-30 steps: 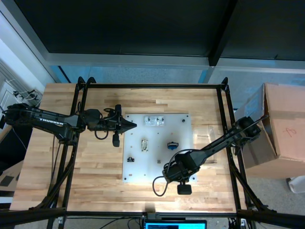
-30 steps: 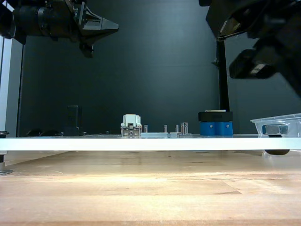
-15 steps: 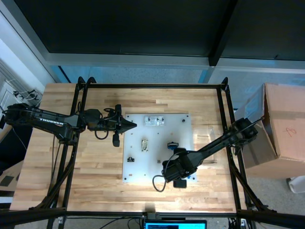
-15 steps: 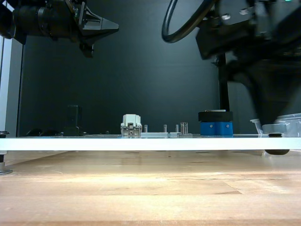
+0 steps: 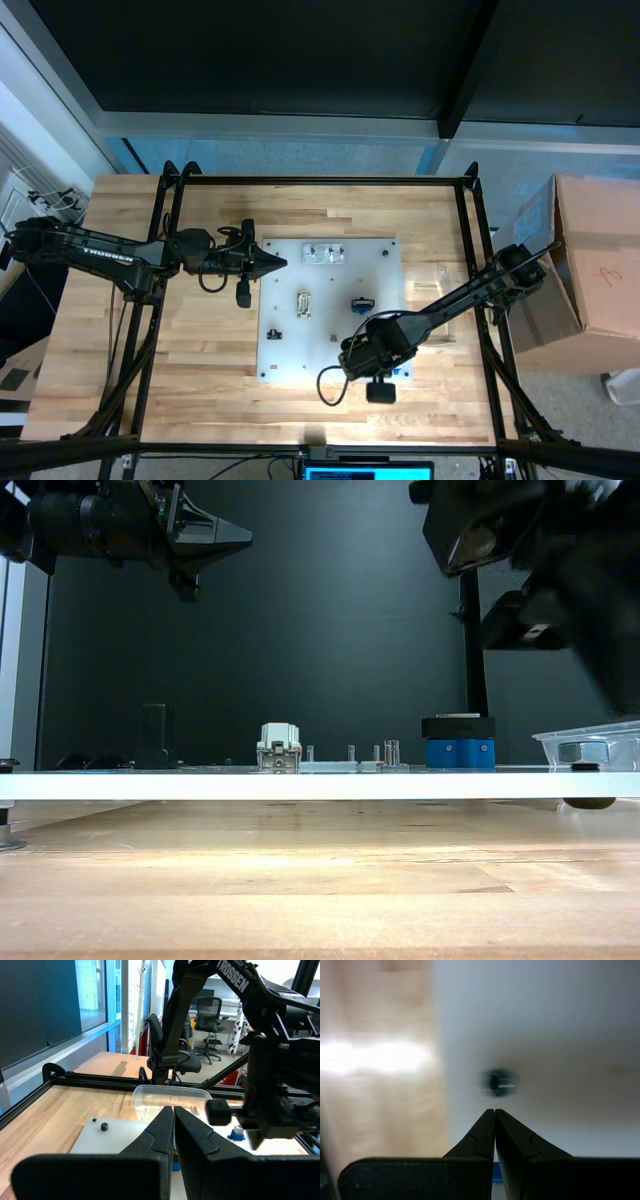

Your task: Unfasten the M12 nut and place it in the container

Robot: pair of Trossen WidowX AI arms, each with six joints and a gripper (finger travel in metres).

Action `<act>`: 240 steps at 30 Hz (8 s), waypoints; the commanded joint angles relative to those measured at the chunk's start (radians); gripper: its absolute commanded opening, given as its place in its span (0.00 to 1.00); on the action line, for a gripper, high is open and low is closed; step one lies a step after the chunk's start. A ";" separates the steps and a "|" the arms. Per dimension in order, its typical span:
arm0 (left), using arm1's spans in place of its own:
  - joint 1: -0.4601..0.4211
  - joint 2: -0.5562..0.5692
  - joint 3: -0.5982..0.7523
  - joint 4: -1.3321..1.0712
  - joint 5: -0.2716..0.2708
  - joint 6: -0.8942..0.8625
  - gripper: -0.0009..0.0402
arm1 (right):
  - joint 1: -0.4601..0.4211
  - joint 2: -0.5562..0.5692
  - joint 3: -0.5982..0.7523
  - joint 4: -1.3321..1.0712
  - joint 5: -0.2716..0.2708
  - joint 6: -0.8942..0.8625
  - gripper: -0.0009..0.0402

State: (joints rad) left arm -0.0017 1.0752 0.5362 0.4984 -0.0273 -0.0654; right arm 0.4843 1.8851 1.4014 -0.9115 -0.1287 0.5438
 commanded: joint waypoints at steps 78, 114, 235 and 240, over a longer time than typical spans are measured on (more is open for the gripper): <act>0.000 0.000 0.000 0.002 0.000 0.000 0.02 | 0.001 0.040 0.055 -0.060 -0.006 0.027 0.02; 0.000 0.000 0.000 0.000 0.000 0.000 0.02 | -0.002 -0.018 0.048 -0.219 0.347 0.185 0.02; 0.000 0.000 0.000 0.000 0.000 0.000 0.02 | -0.089 -0.313 -0.140 -0.158 0.129 -0.837 0.03; 0.000 0.000 0.000 0.000 0.000 0.000 0.02 | -0.111 -0.452 -0.283 -0.164 0.129 -0.837 0.03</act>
State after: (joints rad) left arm -0.0017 1.0748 0.5358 0.4984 -0.0273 -0.0654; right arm 0.3794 1.4647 1.1519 -1.0767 0.0002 -0.2935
